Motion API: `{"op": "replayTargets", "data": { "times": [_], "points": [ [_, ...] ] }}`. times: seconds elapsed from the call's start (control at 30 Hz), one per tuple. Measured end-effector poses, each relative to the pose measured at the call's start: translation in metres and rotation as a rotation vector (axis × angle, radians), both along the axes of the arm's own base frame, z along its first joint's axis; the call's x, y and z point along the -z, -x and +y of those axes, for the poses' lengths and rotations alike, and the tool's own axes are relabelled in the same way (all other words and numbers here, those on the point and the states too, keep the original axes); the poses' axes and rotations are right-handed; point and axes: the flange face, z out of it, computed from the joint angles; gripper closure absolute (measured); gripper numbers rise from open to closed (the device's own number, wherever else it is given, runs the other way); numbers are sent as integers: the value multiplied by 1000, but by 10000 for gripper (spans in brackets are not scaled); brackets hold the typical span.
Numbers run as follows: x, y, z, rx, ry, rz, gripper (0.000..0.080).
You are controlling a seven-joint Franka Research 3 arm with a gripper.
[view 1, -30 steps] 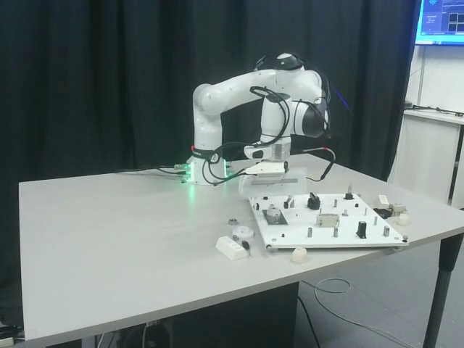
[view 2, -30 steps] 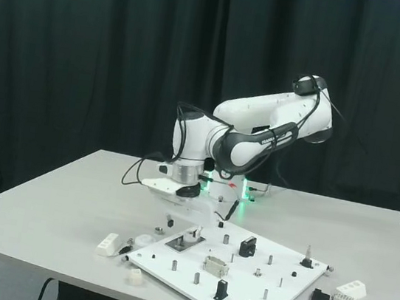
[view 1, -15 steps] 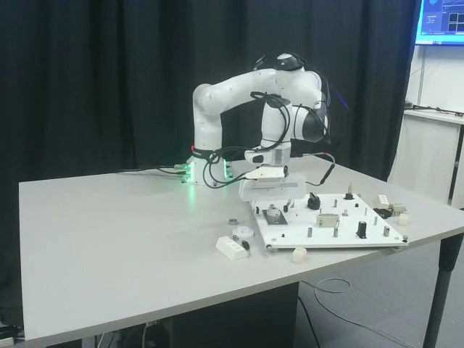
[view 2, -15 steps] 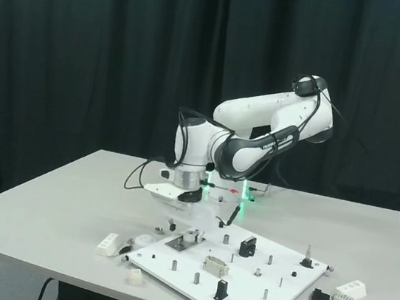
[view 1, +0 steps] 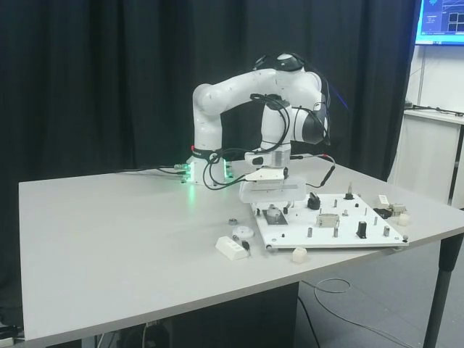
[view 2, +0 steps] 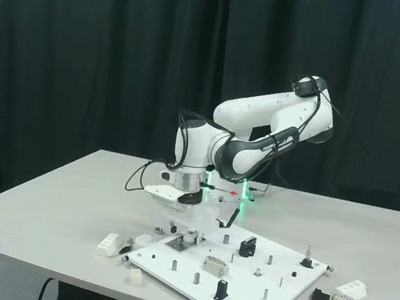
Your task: Remove medium gear.
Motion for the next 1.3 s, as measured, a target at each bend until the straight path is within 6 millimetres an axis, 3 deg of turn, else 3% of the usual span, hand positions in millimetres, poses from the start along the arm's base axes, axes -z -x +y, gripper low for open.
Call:
{"op": "replayTargets", "data": {
  "times": [0.07, 0.1, 0.37, 0.4, 1.3],
  "points": [
    [1, 0, 0, -1, 3, -1, 3],
    [1, 0, 0, -1, 5, -2, 96],
    [2, -2, 7, -1, -4, -18, 96],
    [1, -2, 8, 1, -2, -20, 432],
    [-3, -1, 11, 2, 16, -28, 451]
  ]
}}
